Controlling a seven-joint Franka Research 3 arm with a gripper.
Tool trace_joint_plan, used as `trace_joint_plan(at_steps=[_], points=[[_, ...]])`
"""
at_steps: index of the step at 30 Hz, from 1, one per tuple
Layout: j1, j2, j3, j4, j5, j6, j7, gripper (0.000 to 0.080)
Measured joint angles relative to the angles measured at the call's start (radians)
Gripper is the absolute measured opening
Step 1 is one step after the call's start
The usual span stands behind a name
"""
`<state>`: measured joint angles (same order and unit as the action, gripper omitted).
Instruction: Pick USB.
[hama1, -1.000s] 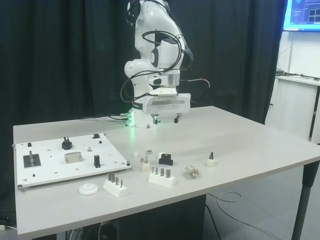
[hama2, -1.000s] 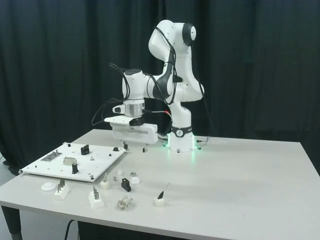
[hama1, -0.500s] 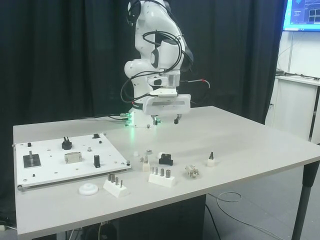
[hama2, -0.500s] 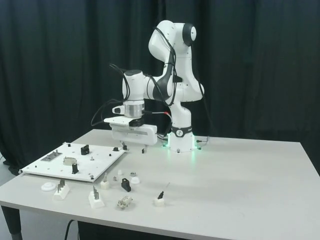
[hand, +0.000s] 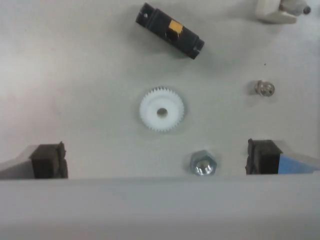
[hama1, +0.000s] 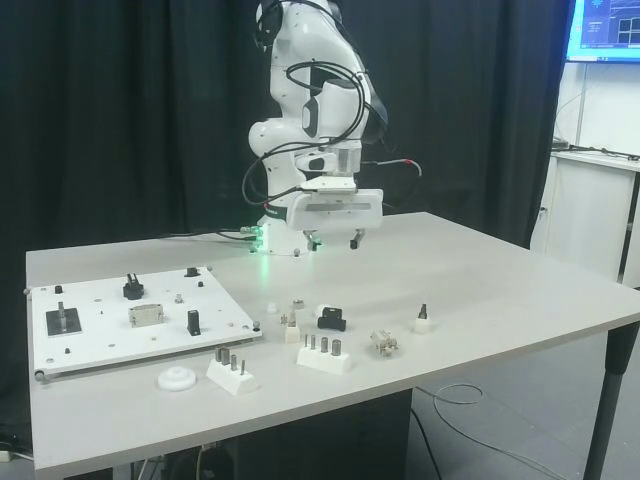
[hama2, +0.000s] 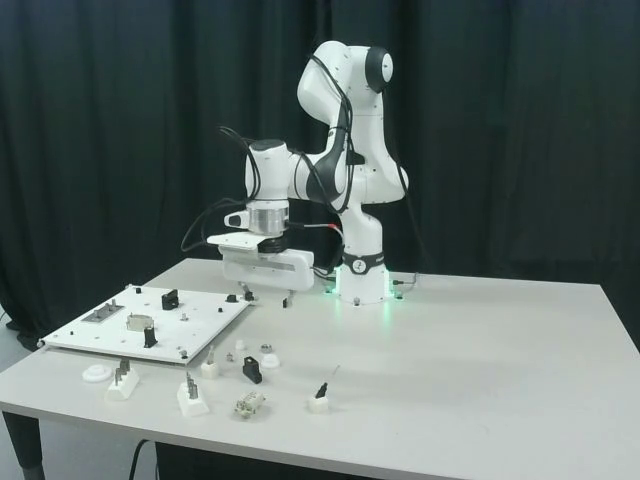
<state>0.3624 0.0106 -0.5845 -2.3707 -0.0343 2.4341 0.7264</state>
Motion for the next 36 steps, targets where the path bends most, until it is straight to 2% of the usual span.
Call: trace_joint_plan(at_steps=[7,12,20,36], points=[[0.002,0.0,0.011,0.014,0.042,0.024,0.015,0.08],[0.007,0.003,0.025,0.031,0.07,0.033,0.075,0.08],[0.02,0.022,0.055,0.059,0.072,0.053,0.182,0.08],[0.024,0.094,0.118,0.128,0.072,0.088,0.35,0.08]])
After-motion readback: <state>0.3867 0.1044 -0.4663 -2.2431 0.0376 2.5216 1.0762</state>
